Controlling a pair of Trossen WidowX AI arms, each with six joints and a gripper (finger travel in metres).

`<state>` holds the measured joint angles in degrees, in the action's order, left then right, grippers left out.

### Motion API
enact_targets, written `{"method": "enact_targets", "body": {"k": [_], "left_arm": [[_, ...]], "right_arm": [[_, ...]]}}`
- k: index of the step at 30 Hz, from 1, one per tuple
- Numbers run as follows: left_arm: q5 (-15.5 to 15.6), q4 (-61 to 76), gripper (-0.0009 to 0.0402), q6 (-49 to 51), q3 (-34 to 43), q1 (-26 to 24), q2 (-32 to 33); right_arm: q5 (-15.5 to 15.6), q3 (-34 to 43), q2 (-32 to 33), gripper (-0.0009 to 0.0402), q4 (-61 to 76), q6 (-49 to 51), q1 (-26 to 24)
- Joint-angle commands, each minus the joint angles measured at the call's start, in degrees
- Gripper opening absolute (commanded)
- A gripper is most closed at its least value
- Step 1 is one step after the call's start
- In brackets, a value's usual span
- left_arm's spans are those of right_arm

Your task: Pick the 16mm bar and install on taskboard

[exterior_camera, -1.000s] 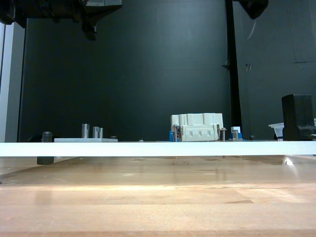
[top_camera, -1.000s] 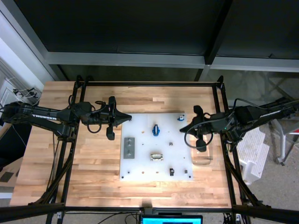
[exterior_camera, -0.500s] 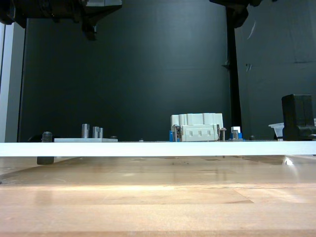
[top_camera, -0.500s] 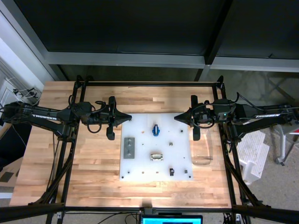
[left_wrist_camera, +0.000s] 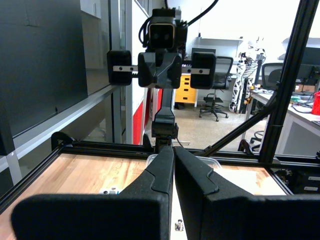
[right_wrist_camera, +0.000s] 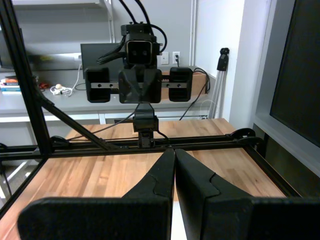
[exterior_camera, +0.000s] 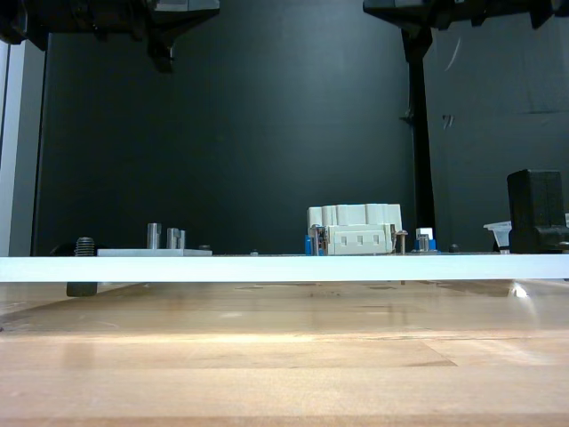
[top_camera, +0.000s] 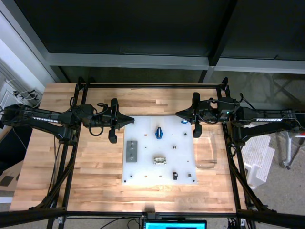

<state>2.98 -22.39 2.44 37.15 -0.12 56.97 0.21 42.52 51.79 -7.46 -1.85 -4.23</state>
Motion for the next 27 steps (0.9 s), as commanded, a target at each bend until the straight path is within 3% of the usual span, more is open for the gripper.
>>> {"method": "enact_targets", "body": {"k": [1, 4, 27], "left_arm": [[-0.02, 0.0, 0.0, -0.02, 0.0, 0.02, 0.02], [-0.02, 0.0, 0.0, -0.02, 0.0, 0.02, 0.02], [-0.02, 0.0, 0.0, -0.02, 0.0, 0.02, 0.02]], "right_arm": [[0.15, -1.6, 0.04, 0.0, -1.9, -0.35, -0.94], [1.49, -3.15, 0.04, 0.0, -5.14, -0.94, -0.96], [1.42, -5.44, 0.04, 0.0, -7.15, -1.75, -0.33]]}}
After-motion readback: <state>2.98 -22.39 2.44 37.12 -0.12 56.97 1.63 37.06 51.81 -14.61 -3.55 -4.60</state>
